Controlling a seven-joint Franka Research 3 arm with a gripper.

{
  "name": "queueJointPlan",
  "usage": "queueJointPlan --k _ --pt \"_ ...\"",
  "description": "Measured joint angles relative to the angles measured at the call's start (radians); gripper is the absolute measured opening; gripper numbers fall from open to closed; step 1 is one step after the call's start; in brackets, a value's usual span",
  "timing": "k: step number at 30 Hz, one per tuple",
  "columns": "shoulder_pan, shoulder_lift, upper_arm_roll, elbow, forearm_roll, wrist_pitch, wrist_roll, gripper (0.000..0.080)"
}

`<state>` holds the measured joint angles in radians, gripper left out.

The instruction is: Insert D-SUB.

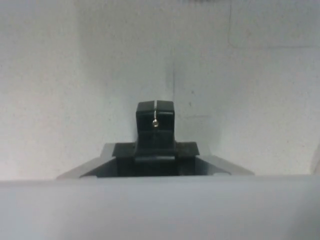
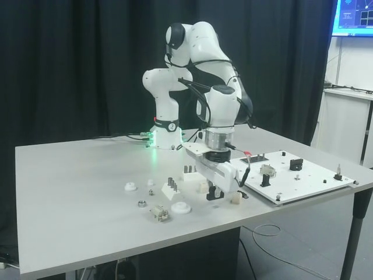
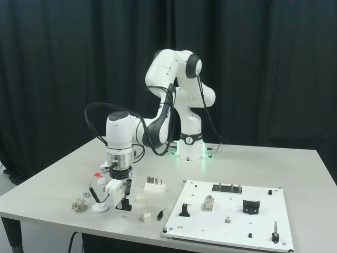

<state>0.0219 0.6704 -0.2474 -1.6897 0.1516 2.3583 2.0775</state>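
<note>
White Franka arm's black two-finger gripper (image 3: 125, 202) low over grey table (image 2: 70, 181), fingers together, empty. Small metal D-SUB connector (image 2: 158, 213) lies apart near table edge. Risk: misaligned approach nudges connector.

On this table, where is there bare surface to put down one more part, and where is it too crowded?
Bare stretches: the grey table between its far-left edge and the small parts, and behind the white board toward the arm's base. It is crowded around the gripper, where small parts cluster near the front edge.
</note>
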Motion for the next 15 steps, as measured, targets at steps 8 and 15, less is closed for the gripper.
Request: queueJointPlan --k 8,15 --pt "0.000 -0.009 -0.008 0.000 0.000 -0.013 -0.011 0.0153" --pt "0.000 -0.010 -0.010 0.000 0.000 -0.014 -0.016 0.0153"
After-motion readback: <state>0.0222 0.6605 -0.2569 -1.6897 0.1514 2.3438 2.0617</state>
